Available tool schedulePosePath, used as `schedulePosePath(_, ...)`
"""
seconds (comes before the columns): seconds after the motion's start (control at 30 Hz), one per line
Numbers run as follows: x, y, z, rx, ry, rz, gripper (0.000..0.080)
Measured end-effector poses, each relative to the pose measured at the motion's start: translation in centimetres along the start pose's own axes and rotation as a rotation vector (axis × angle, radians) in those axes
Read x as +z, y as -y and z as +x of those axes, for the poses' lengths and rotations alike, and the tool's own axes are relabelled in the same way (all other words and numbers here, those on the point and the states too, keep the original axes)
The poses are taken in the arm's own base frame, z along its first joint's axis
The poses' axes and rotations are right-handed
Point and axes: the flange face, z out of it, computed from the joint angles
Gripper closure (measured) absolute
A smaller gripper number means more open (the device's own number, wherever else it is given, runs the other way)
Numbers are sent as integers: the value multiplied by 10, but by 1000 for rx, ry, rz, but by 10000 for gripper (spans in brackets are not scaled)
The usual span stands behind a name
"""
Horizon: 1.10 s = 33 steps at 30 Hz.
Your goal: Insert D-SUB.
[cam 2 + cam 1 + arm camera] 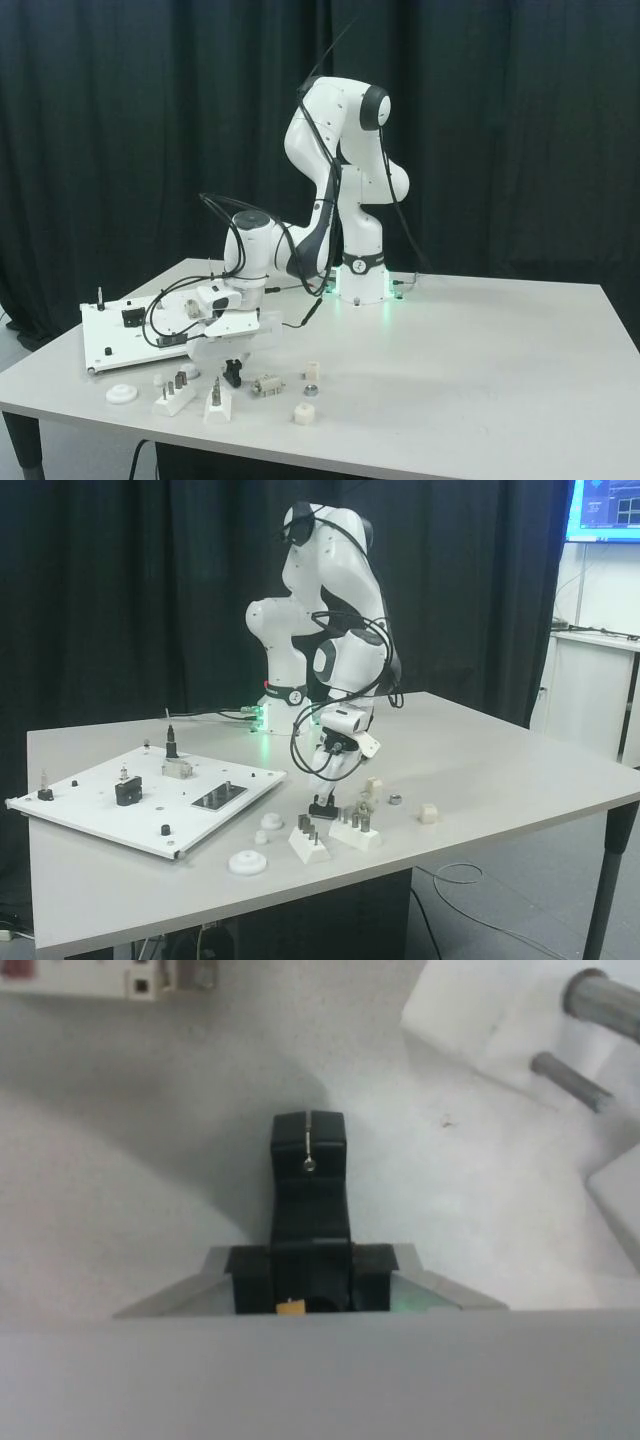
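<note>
Gripper (310,1305) seemingly around one D-SUB (309,1175)

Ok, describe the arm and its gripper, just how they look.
The arm is white with rounded links and black rings at the joints, on a base that glows green. Loose black cables loop along it down to the wrist. The gripper has a white body and two black fingers, as the wrist view shows.
</note>
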Motion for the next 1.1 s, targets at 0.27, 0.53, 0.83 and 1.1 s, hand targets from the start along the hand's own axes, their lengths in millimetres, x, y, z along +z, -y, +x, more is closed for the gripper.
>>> schedulePosePath(0.27,-9,-7,7,27,17,-10,648)
schedulePosePath(0.53,-19,-10,14,47,41,-10,649)
schedulePosePath(0.83,-25,-10,19,61,47,-6,649)
schedulePosePath(1.1,-26,-11,19,63,51,-5,649)
